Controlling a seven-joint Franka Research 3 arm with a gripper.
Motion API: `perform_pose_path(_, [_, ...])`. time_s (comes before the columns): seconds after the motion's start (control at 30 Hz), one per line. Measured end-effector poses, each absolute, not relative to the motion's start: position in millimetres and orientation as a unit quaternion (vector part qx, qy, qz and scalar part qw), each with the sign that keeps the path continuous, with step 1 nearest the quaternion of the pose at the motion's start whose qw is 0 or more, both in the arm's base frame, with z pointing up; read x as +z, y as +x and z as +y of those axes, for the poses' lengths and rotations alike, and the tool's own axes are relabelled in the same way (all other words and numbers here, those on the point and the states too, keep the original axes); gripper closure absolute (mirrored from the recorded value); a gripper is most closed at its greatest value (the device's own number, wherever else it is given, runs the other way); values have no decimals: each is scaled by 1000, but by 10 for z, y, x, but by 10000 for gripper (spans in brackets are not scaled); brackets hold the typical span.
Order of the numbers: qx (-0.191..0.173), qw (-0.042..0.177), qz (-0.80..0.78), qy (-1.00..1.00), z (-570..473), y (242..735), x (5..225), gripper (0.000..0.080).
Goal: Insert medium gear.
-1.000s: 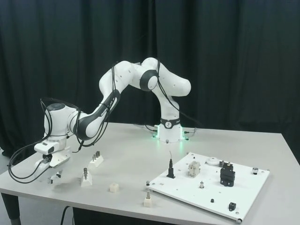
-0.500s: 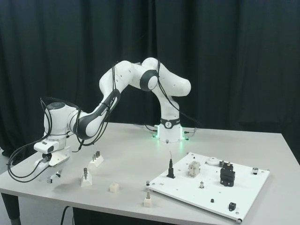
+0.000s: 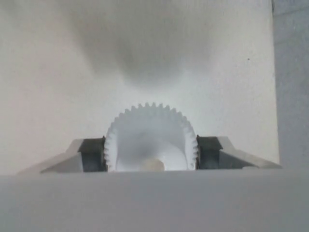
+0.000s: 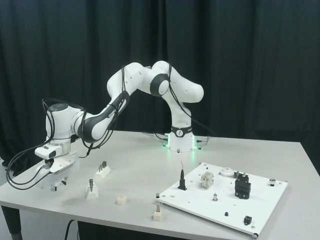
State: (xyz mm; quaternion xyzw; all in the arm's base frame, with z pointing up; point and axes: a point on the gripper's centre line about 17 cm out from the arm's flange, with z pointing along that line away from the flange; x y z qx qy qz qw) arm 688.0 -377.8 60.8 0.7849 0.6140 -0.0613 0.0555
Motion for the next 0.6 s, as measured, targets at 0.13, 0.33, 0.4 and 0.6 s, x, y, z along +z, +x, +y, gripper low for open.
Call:
perform_pose_path(0.13, [-60, 45, 608, 790, -3669, 6884, 715, 403])
perform_pose_path(0.33, [-59, 28, 604, 794, -3448, 6891, 867, 403])
perform_pose_path(0.4, [-58, 22, 602, 796, -3358, 6895, 911, 403])
perform_pose_path(0.6, [-53, 0, 599, 799, -3022, 6922, 1027, 403])
